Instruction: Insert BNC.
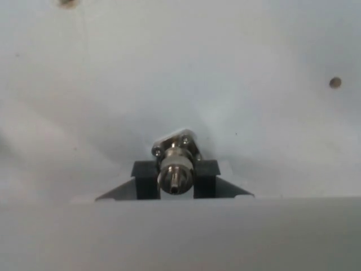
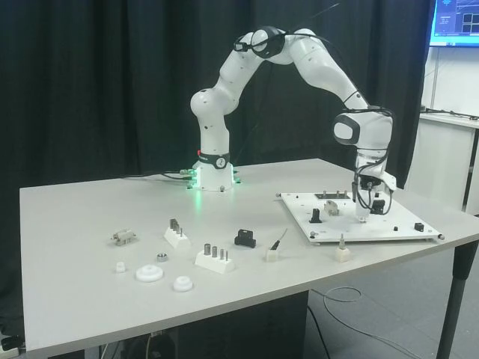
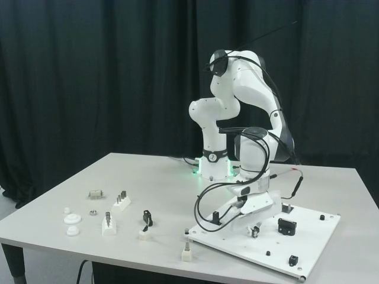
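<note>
You are looking at the arm (image 2: 299,52) arching up from its base and folding down over the white board (image 2: 397,228) at the far end of the counter (image 2: 82,217), with the wrist pointing almost straight down so the gripper (image 2: 361,215) is hanging just above the board's surface. In the wrist view the connector (image 1: 175,164), a small metal BNC part with a flanged base and a barrel facing the camera, is sitting between two black blocks (image 1: 145,179) that are flanking it, probably a holder that is keeping it upright and reachable from above; you cannot tell from these views whether the gripper's fingers are apart or closed, nor whether they are touching the connector. The downward pose is likely chosen so the approach is running along the connector's own axis. The spare parts are lying well apart on the counter's near side: the white stands (image 2: 215,259) with pins, the white discs (image 2: 150,273) and a small black piece (image 2: 244,238), all out of the arm's way
</note>
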Action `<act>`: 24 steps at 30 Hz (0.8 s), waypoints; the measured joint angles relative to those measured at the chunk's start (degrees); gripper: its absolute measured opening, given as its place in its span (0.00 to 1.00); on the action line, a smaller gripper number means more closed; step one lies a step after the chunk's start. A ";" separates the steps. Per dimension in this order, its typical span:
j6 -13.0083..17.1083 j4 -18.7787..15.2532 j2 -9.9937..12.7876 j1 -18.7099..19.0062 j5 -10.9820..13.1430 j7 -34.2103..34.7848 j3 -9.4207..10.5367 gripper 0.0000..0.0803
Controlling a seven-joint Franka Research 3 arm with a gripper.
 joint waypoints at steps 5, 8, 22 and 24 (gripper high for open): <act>0.27 -0.21 -0.09 0.09 0.00 6.47 0.02 0.15; 0.65 -0.48 -0.21 0.15 0.00 8.99 0.02 0.15; 5.87 -3.92 -1.64 0.92 0.00 23.21 0.05 0.15; 6.81 -4.52 -1.91 1.06 0.00 24.98 0.05 0.15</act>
